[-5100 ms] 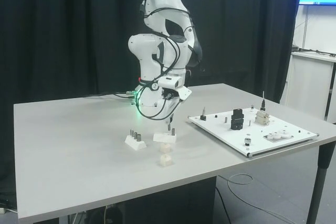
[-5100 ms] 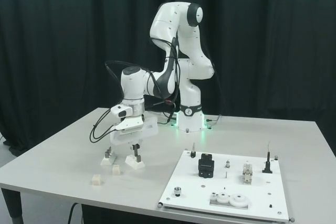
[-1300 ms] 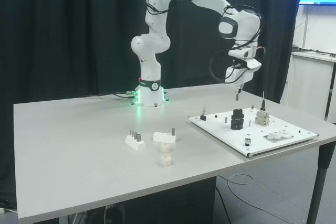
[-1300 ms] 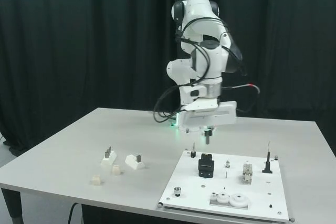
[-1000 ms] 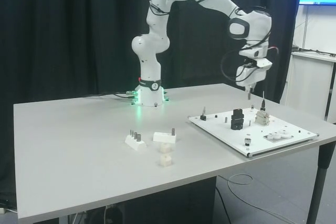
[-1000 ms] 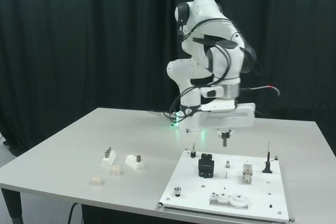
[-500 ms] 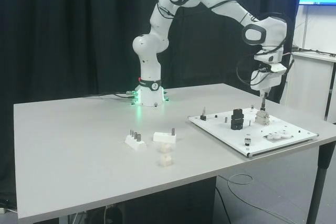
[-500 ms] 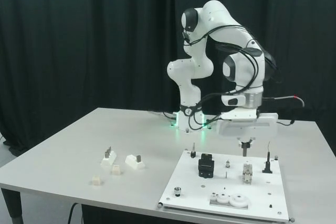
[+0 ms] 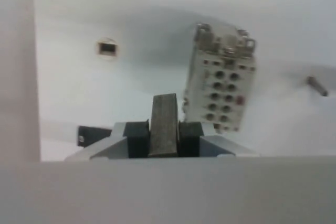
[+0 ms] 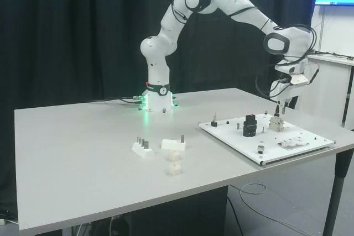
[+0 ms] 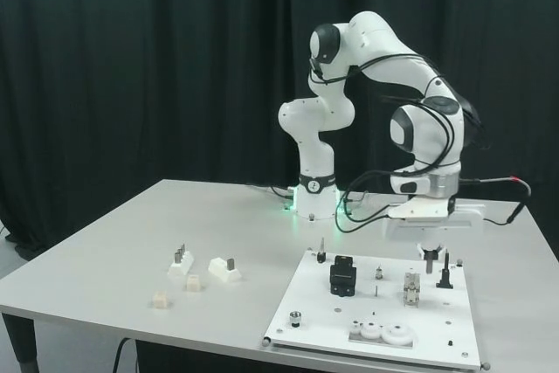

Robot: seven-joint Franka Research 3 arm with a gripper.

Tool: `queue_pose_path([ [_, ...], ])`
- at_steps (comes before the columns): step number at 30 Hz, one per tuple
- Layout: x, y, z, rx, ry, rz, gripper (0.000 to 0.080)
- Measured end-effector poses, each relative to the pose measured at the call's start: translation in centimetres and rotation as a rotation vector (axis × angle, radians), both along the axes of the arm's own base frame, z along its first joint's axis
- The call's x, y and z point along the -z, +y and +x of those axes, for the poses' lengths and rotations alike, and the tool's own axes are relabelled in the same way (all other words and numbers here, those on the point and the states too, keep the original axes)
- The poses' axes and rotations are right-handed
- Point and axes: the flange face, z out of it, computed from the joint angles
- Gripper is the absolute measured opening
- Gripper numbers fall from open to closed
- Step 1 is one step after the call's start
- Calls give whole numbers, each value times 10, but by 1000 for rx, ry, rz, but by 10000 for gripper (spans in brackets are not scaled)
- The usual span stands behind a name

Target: Insert square peg 3.

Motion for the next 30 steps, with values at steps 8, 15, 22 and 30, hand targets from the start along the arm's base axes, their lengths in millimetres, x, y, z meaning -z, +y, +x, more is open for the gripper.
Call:
queue_pose_path([
  [8,7,20,2,36,9,-15,114],
  [15,15,31,4,57,17,-27,114],
  [22,22,35,7,141,25,-44,114],
  [30,28,38,9,182,36,-36,114],
])
